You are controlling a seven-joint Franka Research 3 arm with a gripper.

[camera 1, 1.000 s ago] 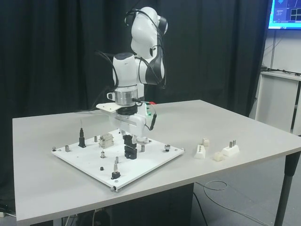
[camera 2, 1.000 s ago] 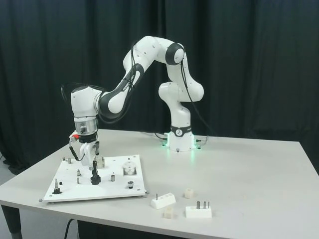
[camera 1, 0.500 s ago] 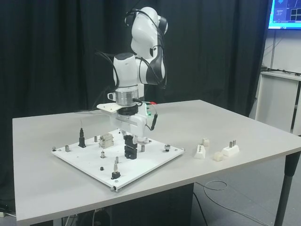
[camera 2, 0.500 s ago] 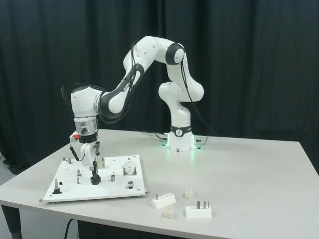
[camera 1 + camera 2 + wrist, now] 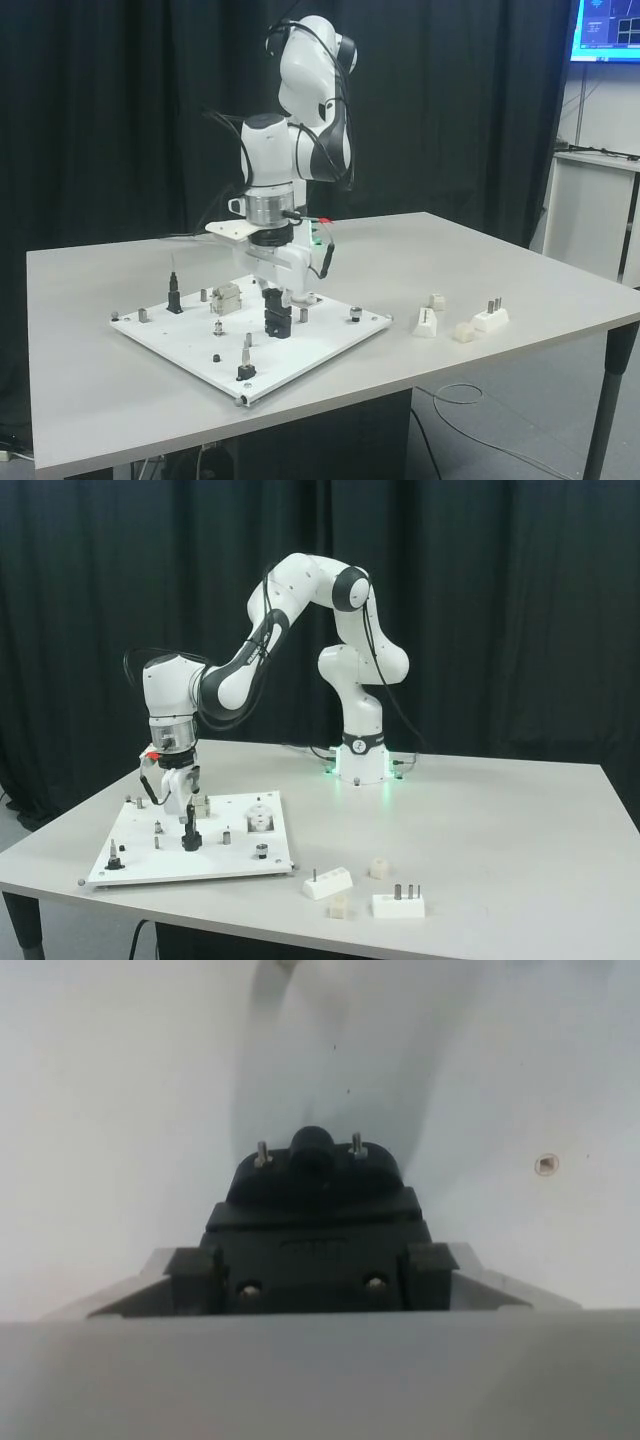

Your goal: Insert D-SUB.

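My gripper [image 5: 271, 300] hangs low over the middle of the white board [image 5: 330, 330], fingers pointing straight down. It is shut on a black D-SUB plug [image 5: 312, 1250], with a finger pad [image 5: 190, 1272] pressed against each side. Directly below stands a black socket mount [image 5: 312, 1175] with two upright screws; the room view places this mount [image 5: 276, 324] on the board, right under the plug. I cannot tell whether plug and mount touch. From the other side, the gripper [image 5: 186, 815] stands above the same mount [image 5: 190, 840].
Other small fixtures stand on the board: a tall black peg [image 5: 174, 295], a grey block [image 5: 227, 297] and a short black post [image 5: 246, 370]. Several white holders [image 5: 426, 320] [image 5: 490, 318] lie on the grey table to the right. The arm's base [image 5: 362, 765] is at the back.
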